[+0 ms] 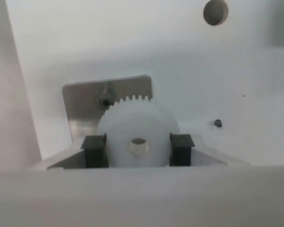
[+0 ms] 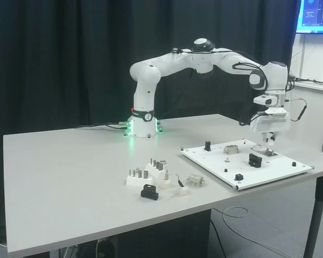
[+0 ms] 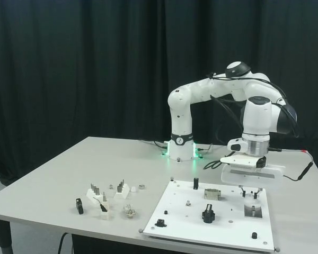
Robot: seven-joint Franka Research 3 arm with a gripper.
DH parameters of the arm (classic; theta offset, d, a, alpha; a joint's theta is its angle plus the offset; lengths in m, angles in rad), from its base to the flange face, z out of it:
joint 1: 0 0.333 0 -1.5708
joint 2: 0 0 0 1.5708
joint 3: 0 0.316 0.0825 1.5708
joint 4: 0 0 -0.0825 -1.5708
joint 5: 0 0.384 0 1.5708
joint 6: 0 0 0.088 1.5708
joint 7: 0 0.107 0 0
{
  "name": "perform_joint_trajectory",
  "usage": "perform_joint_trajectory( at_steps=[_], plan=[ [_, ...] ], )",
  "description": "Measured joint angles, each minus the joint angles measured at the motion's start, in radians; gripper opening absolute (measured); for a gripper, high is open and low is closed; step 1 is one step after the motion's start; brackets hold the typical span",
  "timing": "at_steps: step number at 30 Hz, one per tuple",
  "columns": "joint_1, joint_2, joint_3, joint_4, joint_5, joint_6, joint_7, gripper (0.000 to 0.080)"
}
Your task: Insert medium gear.
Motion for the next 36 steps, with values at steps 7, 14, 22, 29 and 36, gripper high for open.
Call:
perform_joint_trajectory(
  at_steps=[7,14,22,29,36],
  plan=[
    [0.002,-0.002,0.016,0.000,0.000,0.000,-0.002,0.0281],
    [0.006,-0.002,0.030,0.000,0.000,0.003,-0.003,0.0281],
    [0.013,-0.002,0.050,0.000,0.002,0.014,-0.003,0.0281],
    [0.018,-0.002,0.062,0.000,0.003,0.027,-0.001,0.0281],
    [0.022,-0.002,0.063,0.000,0.002,0.029,0.000,0.0281]
  ],
)
